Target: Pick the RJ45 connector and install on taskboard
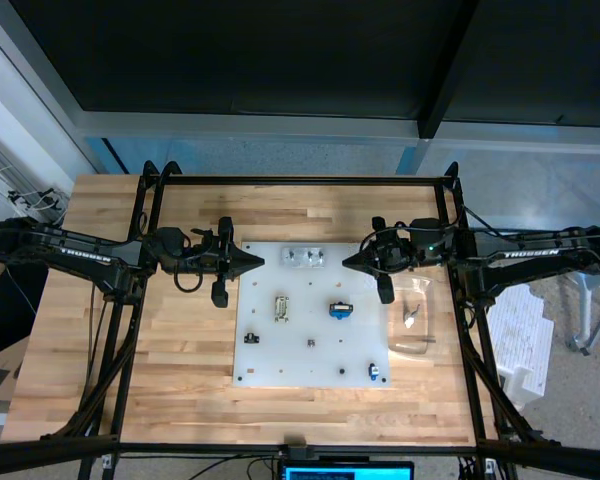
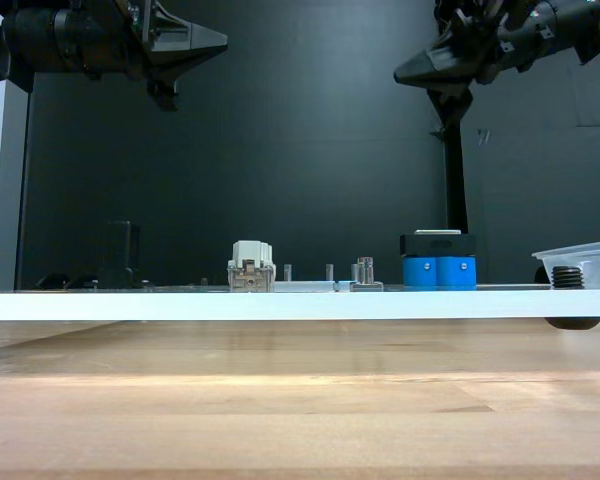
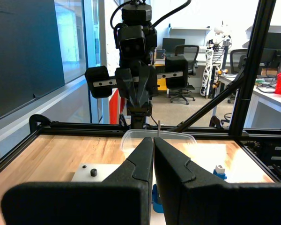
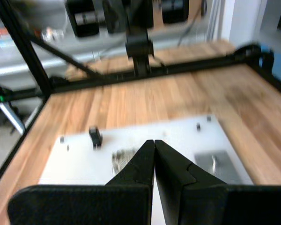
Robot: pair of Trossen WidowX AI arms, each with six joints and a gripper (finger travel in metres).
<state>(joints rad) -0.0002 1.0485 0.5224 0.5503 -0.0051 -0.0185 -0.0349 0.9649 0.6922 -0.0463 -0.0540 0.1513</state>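
The taskboard (image 1: 310, 345) is a white square plate in the middle of the table, also seen edge-on (image 2: 280, 303). A tiny greyish piece, likely the RJ45 connector (image 1: 412, 314), lies in the clear tray (image 1: 418, 345) right of the board. My left gripper (image 1: 260, 262) hovers shut and empty over the board's far left corner, high above it (image 2: 225, 42). The right gripper (image 1: 345, 263) is shut too, over the board's far right part (image 2: 396, 72), up and left of the tray. The wrist views show both pairs of fingers (image 3: 145, 159) (image 4: 143, 161) pressed together with nothing held.
On the board stand a silver block (image 1: 305, 258), a beige socket (image 1: 280, 308), blue pieces (image 1: 340, 310) (image 1: 376, 374) and black bits (image 1: 251, 339). A black frame (image 1: 300, 181) rings the table. Papers (image 1: 525, 320) lie beyond the right edge.
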